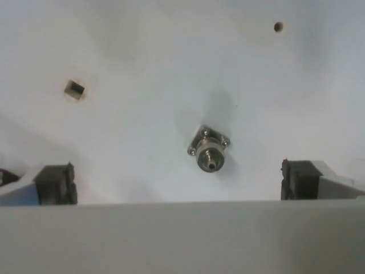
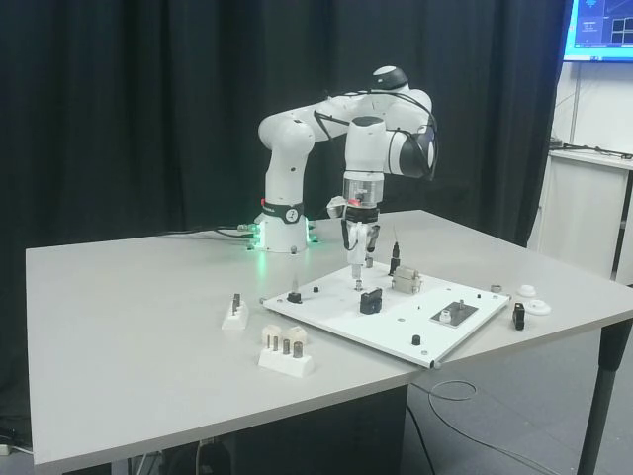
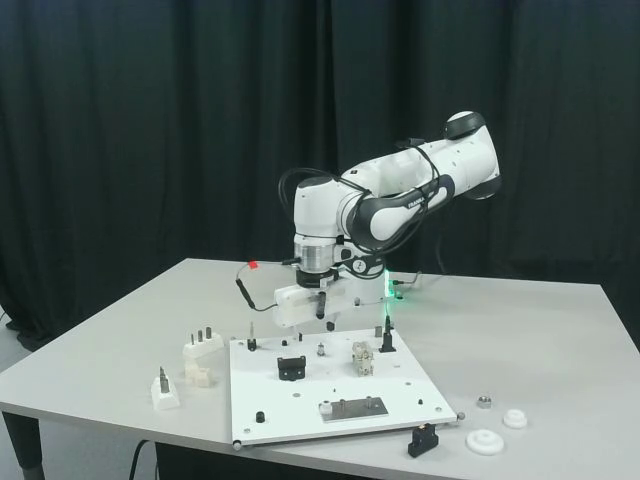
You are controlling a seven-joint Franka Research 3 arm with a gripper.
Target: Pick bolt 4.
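With the wrist view's lower part blocked by the gripper's grey body, the black-padded fingers [image 1: 56, 184] of the white arm's gripper [image 1: 178, 181] stand wide apart, empty, above a small metal bolt [image 1: 209, 149] with a square flanged base, upright on the white board [image 2: 326, 315] on the grey bench [image 2: 119, 317].

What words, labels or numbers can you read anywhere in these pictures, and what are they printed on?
None can be read.
A dark marking on the white arm in the second room view is too small to read.
The screen in the first room view shows content too small to read.
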